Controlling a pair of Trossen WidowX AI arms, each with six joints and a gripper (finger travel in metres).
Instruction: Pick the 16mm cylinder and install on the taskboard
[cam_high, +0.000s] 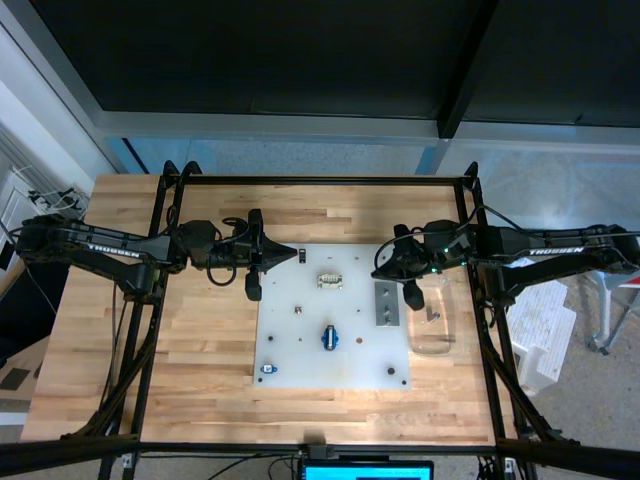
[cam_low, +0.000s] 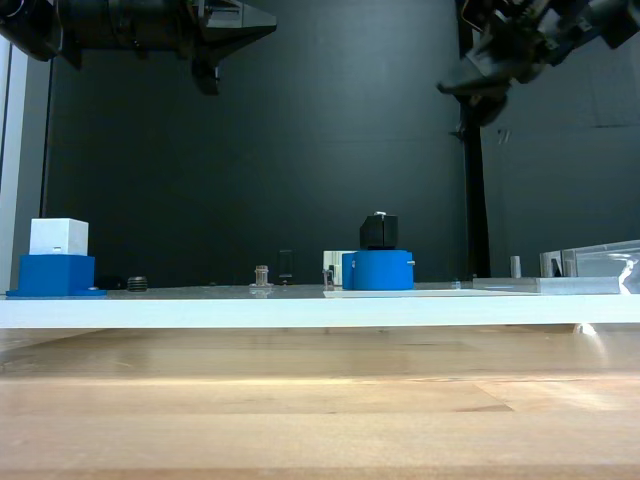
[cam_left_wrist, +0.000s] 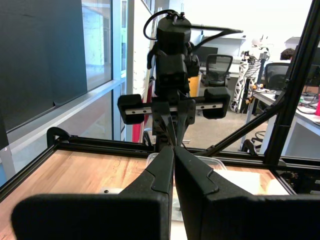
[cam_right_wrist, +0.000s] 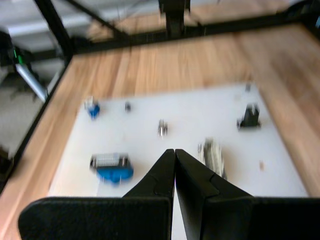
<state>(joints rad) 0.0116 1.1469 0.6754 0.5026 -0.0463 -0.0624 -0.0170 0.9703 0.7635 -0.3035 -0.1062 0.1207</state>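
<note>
overall room: wide wood table margin left and near of taskboard.
16mm cylinder: in clear tray, right of board.
left gripper: raised over board's far-left edge, jaws together.
right gripper: raised over far-right part, jaws together.

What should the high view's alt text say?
Two shut grippers hover over a white board: the left gripper at its far left corner, the right gripper near its far right corner, beside a clear tray holding a small peg.
</note>
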